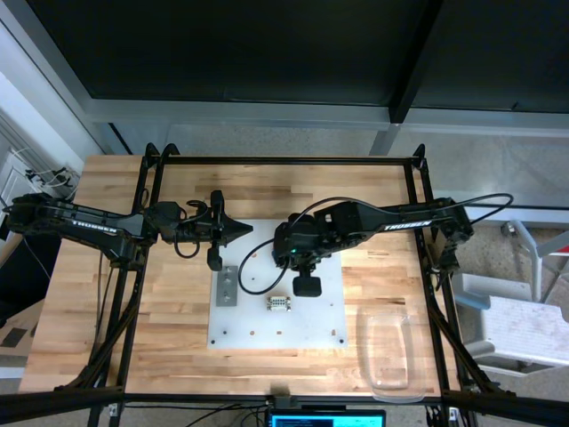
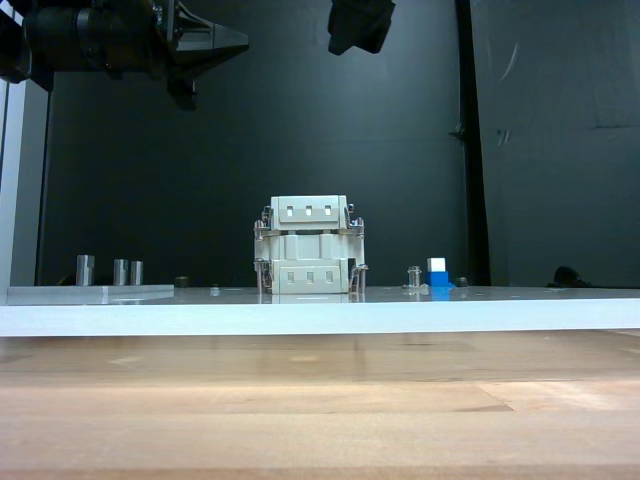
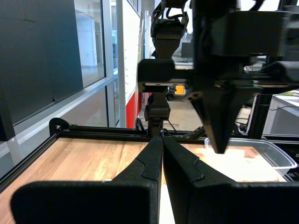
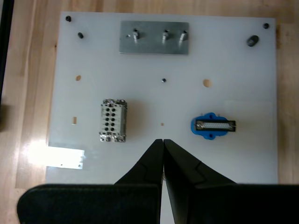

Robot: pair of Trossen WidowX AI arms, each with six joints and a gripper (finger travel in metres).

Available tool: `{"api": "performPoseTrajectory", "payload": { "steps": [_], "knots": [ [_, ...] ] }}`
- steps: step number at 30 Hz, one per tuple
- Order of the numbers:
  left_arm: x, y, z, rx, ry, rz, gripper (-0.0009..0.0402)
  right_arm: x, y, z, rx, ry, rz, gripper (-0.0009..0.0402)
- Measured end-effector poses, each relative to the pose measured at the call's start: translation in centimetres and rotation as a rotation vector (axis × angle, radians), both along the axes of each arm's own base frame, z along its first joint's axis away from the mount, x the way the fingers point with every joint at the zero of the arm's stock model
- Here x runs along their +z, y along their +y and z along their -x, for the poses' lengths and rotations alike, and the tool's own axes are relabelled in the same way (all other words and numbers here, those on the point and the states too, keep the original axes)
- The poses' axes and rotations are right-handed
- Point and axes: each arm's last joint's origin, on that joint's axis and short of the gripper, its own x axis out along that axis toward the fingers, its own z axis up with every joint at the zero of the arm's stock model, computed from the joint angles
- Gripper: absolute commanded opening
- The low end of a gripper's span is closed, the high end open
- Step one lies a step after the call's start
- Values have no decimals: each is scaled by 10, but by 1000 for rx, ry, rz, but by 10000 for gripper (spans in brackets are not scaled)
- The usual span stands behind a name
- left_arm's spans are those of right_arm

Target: Remove the HAN10-E connector and place it in the container

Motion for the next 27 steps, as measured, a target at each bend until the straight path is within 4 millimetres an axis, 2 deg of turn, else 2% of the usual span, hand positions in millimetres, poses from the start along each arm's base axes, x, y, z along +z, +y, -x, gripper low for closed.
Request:
{"api": "performPoseTrajectory", "payload": {
  "steps": [8,16,19,27],
  "knots": [
    [0,0,0,0,-1,0,0,-14,17,-22,22,53,5,0],
    [0,0,0,0,0,0,0,-30,36,-29,47,101,17,7],
    [0,0,0,0,0,0,0,-35,41,-30,32,109,32,33],
    [0,0,0,0,0,0,0,-49,51,-36,-16,125,38,151]
  ]
}}
